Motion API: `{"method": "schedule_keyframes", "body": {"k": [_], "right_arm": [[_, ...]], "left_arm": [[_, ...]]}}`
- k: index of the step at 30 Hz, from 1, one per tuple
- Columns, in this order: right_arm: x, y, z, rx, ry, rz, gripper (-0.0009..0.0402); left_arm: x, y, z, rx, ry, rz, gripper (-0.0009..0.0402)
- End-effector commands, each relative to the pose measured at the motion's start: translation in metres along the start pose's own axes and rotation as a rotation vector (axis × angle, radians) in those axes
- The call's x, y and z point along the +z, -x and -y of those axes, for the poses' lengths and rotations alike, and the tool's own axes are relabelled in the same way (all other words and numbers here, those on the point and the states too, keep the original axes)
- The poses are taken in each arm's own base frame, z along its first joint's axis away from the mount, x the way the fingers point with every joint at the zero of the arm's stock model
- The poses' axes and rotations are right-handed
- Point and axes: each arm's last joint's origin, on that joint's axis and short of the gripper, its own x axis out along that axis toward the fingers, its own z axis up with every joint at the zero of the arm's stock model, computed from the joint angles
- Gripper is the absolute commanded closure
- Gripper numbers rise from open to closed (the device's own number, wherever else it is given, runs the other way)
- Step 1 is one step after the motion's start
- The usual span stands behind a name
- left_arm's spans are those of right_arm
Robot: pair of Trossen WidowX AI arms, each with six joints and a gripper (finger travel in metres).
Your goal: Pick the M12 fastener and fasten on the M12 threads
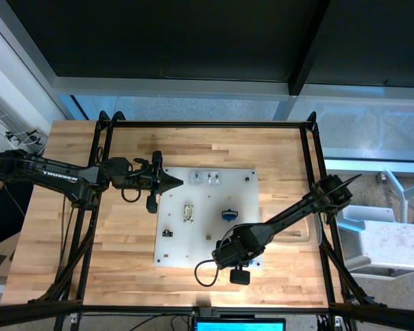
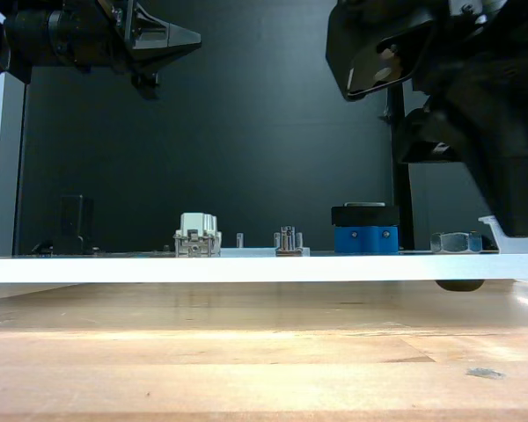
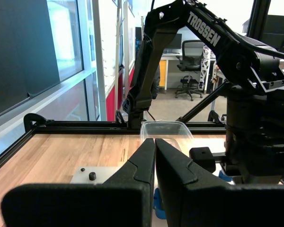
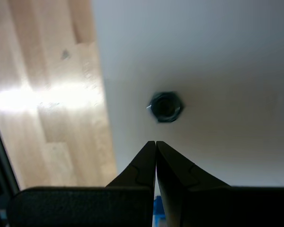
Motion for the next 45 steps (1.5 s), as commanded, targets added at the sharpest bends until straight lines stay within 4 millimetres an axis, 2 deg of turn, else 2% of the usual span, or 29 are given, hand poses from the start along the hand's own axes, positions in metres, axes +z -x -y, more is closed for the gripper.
{"method": "schedule_keyframes", "body": {"k": [1,13,27,45], "right_arm": [[0.0,0.0,0.001,-0.01,-0.002,0.003,0.0393],[-0.002,0.006,0.0,-0.011,0.002,0.012,0.0393],[-0.008,0.047,-0.001,0.027,0.012,0.12,0.0393],[-0.009,0.049,0.0,0.013,0.012,0.136,0.0393]], "left_arm": [[0.0,0.0,0.0,0.0,0.0,0.0,0.0393],[0.0,0.0,0.0,0.0,0.0,0.0,0.0393],[0.0,0.0,0.0,0.0,0.0,0.0,0.0393],[0.0,0.0,0.0,0.0,0.0,0.0,0.0393]]}}
